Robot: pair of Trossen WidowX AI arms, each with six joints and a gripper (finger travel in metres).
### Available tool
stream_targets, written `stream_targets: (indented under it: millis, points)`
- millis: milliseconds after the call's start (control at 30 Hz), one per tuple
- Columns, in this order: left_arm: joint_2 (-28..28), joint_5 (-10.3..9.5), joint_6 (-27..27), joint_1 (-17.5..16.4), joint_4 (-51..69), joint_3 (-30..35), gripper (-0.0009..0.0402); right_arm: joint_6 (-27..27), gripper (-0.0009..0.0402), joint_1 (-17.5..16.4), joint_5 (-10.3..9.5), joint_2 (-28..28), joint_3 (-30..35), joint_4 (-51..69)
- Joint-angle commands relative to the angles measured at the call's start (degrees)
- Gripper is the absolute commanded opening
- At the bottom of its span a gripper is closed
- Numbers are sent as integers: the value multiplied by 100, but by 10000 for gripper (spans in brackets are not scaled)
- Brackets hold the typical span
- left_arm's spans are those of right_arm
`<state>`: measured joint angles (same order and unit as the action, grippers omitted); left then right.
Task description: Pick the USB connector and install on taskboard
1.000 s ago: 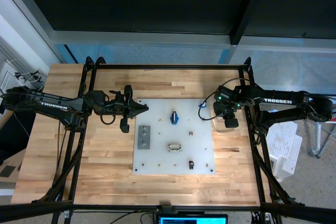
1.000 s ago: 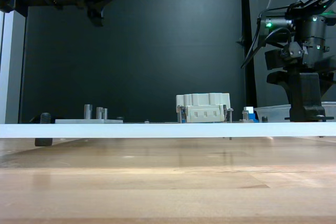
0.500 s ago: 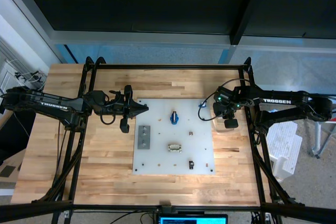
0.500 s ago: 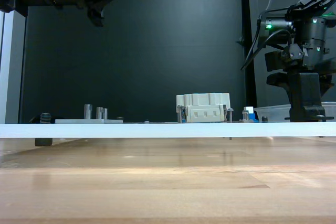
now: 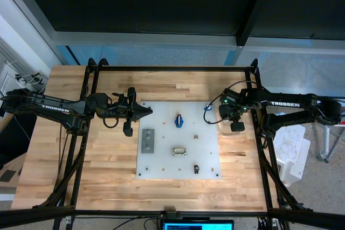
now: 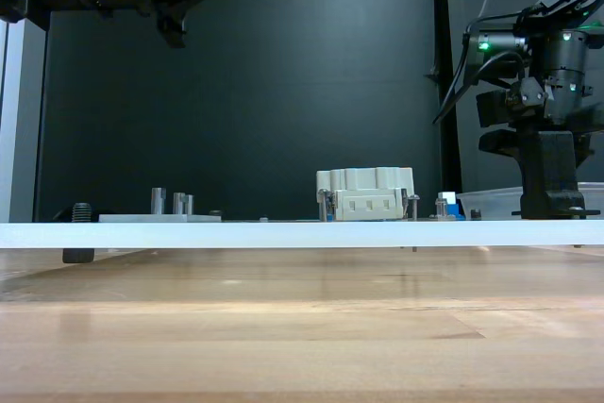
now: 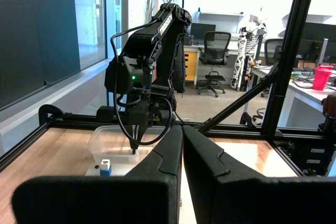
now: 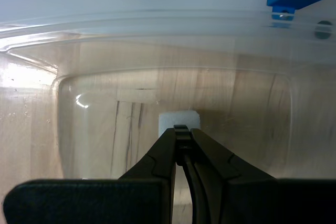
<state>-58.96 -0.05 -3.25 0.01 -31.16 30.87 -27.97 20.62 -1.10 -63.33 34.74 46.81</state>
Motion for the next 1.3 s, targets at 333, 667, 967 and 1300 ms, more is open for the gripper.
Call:
stream_targets:
  millis: [333,667,967,1300]
  points:
    - [0,0,2,0,-2,2,0,-111,0,2,0,662,-422,-256]
    - [0,2,2,0,-2,2,0,-116,0,2,0,872,-431,-254]
    - [0,0,2,0,-2,0,0,-103,0,2,2,872,-22,-13]
    - [0,0,2,0,-2,0,0,400,0,-11,-2,715,979,949]
